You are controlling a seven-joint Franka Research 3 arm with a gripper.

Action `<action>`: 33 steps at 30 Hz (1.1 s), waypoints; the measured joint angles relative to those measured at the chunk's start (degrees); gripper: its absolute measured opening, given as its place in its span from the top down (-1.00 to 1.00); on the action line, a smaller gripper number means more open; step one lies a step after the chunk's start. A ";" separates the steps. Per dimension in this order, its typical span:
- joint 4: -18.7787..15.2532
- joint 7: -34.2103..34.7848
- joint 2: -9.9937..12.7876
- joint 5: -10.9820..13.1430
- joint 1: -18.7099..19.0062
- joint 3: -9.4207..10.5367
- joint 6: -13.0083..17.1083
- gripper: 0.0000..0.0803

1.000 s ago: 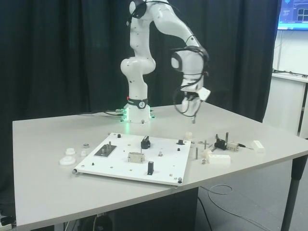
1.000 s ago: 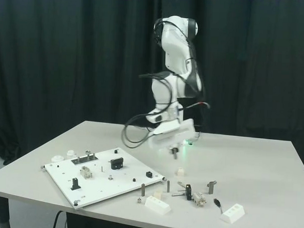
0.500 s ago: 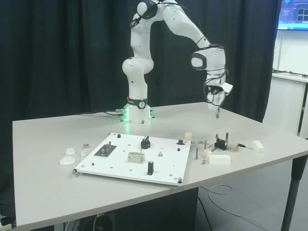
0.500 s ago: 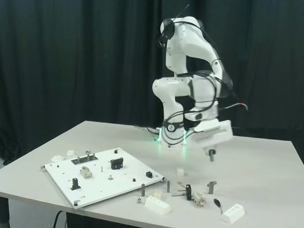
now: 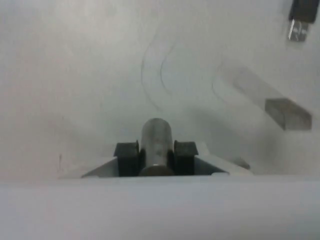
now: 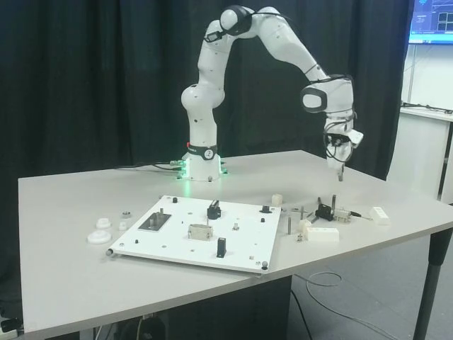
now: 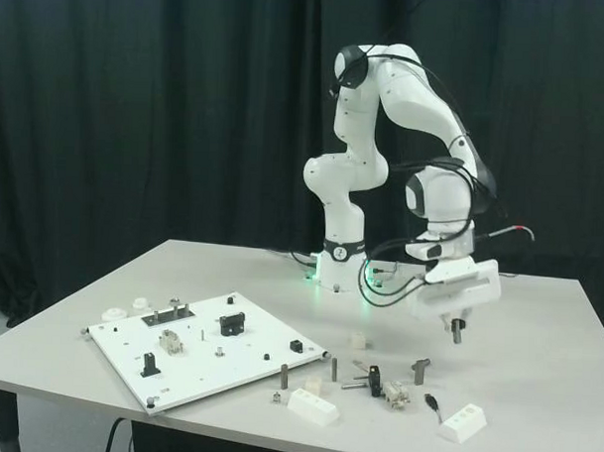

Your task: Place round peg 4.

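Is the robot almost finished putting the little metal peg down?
Not yet. Done: the gripper is shut on the short grey metal round peg, which the wrist view shows between the black fingers. In hand: the peg hangs in the air above the grey table, beyond the loose parts, away from the white square board. Left: setting the peg in place and letting go.

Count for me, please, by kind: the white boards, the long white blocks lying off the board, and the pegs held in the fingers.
White board: 1
Long white blocks: 2
Round peg held in the fingers: 1
Total: 4
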 joint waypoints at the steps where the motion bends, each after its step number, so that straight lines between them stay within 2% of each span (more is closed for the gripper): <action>1: 1.01 0.19 0.99 0.02 0.01 0.00 -0.33 0.64; 9: 8.89 0.73 7.84 0.09 -0.33 -0.35 -5.17 0.64; 16: 14.63 1.17 12.27 0.13 -0.49 -1.12 -10.27 0.64; 22: 17.74 1.45 14.77 0.13 -0.55 -1.35 -12.48 0.64; 33: 19.24 1.56 16.93 0.06 -0.05 -1.34 -12.42 0.64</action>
